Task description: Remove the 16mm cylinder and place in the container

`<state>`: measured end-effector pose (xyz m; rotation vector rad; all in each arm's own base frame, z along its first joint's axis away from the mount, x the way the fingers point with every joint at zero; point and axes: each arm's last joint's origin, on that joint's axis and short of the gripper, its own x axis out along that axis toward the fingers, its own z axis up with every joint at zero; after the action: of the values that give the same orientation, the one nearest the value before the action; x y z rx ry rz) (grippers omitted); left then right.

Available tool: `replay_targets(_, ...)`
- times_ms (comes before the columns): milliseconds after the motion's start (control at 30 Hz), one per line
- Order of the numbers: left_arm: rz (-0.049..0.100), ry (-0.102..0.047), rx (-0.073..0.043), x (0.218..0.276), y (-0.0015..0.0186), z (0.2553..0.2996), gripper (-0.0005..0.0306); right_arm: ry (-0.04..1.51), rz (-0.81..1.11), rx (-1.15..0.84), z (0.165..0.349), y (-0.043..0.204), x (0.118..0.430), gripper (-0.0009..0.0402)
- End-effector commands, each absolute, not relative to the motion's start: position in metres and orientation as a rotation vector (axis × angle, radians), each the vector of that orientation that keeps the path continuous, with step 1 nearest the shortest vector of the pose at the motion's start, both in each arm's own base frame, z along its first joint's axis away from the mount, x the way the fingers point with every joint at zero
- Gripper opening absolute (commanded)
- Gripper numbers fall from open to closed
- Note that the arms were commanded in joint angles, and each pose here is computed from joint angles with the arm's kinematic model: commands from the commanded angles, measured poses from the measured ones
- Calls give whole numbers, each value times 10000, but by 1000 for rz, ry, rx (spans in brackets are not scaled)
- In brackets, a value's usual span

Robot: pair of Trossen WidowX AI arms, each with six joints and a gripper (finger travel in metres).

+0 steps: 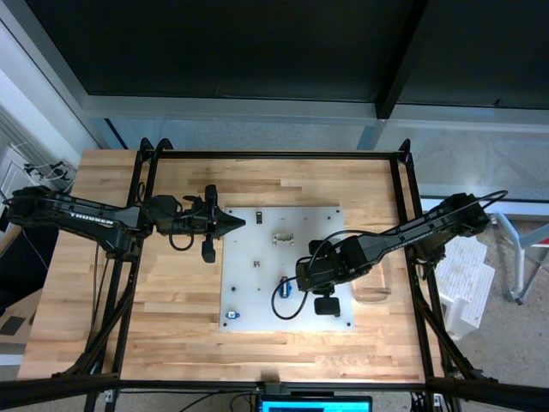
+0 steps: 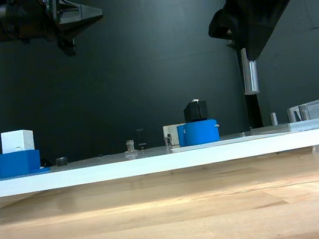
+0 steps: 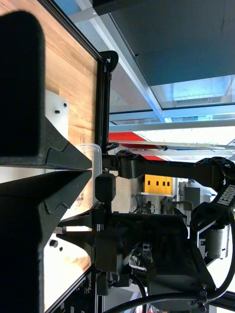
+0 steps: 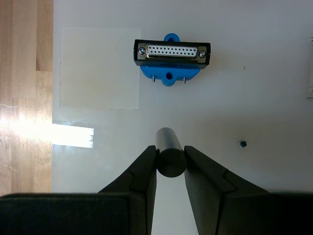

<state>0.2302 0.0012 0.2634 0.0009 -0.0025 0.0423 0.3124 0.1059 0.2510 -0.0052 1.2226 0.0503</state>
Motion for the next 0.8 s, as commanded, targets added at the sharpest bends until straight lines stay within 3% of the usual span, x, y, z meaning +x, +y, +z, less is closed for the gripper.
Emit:
replay_targets(33, 42, -3, 1, 2302, 12, 2634, 0, 1225, 50, -7, 2500, 1061, 3120, 2)
replay_targets(800, 42, -3, 1, 2302, 13, 2634, 0, 1239, 61, -20, 2510, 1018, 2837, 14)
